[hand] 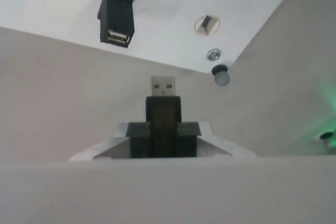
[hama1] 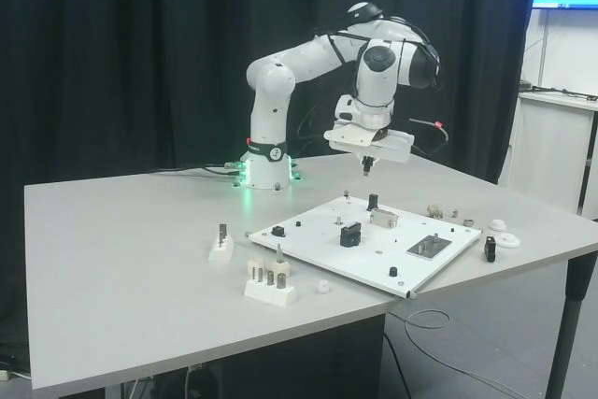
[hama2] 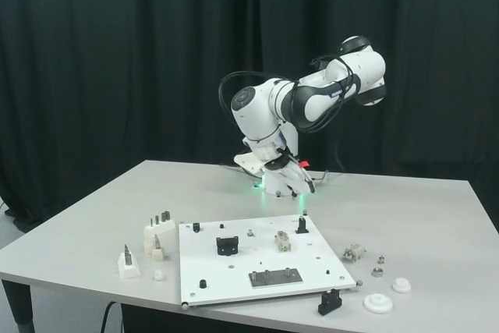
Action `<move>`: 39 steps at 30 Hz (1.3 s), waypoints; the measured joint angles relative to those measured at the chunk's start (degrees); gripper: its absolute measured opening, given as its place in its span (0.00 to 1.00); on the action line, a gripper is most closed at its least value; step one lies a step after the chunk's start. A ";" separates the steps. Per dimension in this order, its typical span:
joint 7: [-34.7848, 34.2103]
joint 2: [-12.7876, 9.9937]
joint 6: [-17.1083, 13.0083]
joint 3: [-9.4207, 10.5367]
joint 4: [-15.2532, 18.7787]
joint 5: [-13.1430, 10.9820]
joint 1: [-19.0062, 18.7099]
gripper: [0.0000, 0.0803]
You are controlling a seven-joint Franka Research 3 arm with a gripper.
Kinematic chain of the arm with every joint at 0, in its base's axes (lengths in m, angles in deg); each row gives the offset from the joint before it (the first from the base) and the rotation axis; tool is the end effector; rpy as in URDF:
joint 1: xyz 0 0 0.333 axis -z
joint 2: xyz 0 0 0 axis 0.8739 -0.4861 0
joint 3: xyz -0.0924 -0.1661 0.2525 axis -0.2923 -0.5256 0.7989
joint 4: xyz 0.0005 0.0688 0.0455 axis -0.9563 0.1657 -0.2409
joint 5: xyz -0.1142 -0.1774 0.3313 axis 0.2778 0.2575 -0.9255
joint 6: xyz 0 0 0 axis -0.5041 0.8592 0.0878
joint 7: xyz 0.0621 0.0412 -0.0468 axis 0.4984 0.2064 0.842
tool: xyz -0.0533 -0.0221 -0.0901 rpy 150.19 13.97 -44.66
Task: Insert USB.
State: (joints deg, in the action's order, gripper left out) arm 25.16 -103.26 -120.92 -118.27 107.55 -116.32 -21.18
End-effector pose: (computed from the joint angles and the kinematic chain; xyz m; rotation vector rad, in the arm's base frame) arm 0.4640 0.0565 0.2956 2.0661 -2.0576 -0.8489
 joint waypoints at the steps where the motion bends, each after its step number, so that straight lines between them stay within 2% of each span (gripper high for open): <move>1: -0.48 0.17 0.04 -0.17 0.31 -0.09 -0.12 0.12; 10: -2.71 1.33 0.33 -1.98 3.65 -1.67 -1.21 0.12; 16: -2.80 1.73 0.33 -2.69 5.60 -3.68 -1.61 0.12; 29: -3.02 1.74 0.27 -2.33 8.66 -8.01 -2.83 0.12; 39: -3.31 1.74 -0.94 -1.42 10.08 -9.44 -4.33 0.12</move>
